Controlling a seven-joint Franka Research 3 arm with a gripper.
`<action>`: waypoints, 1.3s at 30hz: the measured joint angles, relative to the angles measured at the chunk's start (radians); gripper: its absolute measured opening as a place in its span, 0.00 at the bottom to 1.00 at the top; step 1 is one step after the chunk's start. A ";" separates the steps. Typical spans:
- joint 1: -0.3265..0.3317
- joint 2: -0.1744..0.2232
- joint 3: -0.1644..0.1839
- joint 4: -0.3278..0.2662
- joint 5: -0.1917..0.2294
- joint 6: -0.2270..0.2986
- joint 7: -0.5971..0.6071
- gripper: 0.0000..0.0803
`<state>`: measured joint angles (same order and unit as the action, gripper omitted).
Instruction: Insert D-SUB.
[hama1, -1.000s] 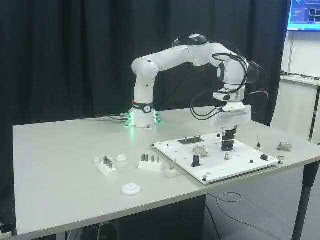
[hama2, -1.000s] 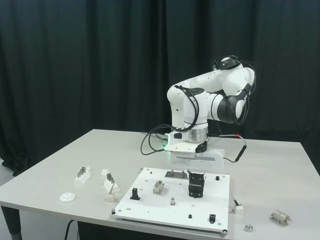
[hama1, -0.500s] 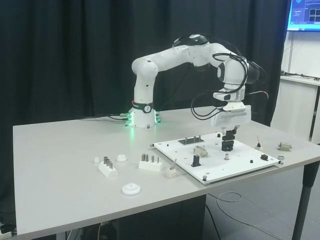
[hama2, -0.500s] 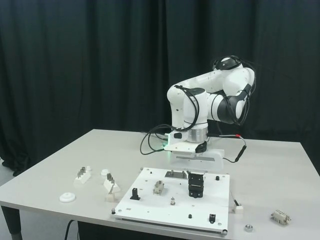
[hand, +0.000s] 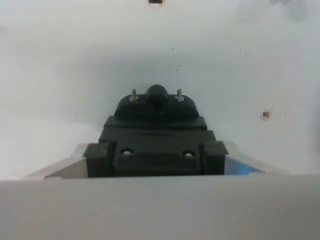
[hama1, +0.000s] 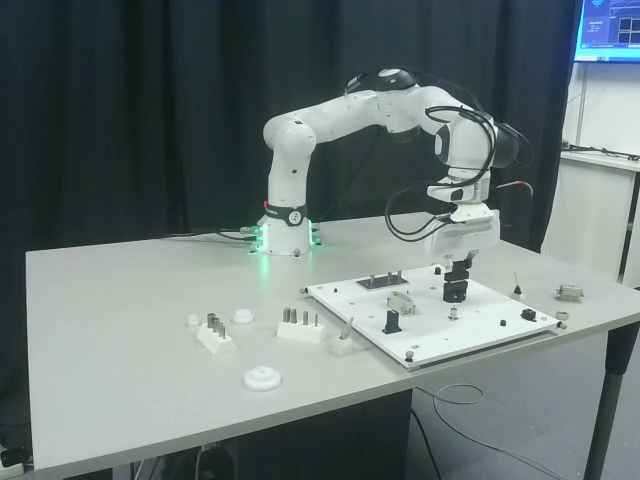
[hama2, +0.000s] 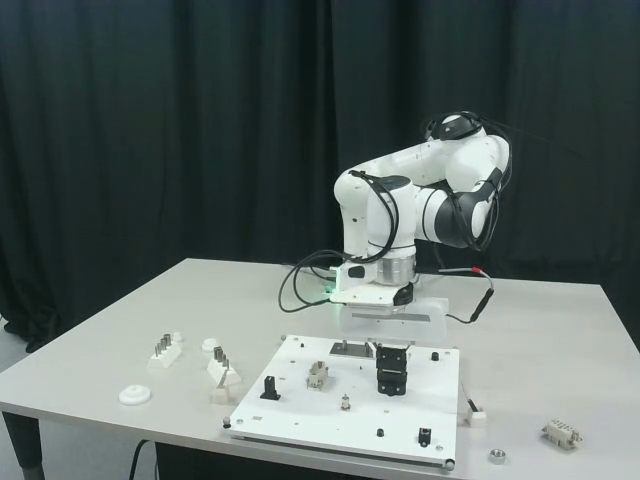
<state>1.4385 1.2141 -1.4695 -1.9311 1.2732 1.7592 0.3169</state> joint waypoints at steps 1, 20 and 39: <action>0.000 0.000 0.000 0.000 -0.001 0.000 -0.007 0.48; 0.003 0.004 0.000 0.001 -0.004 0.012 -0.080 0.48; 0.008 0.006 0.000 0.001 -0.004 0.022 -0.080 0.48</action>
<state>1.4462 1.2206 -1.4690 -1.9302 1.2691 1.7810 0.2367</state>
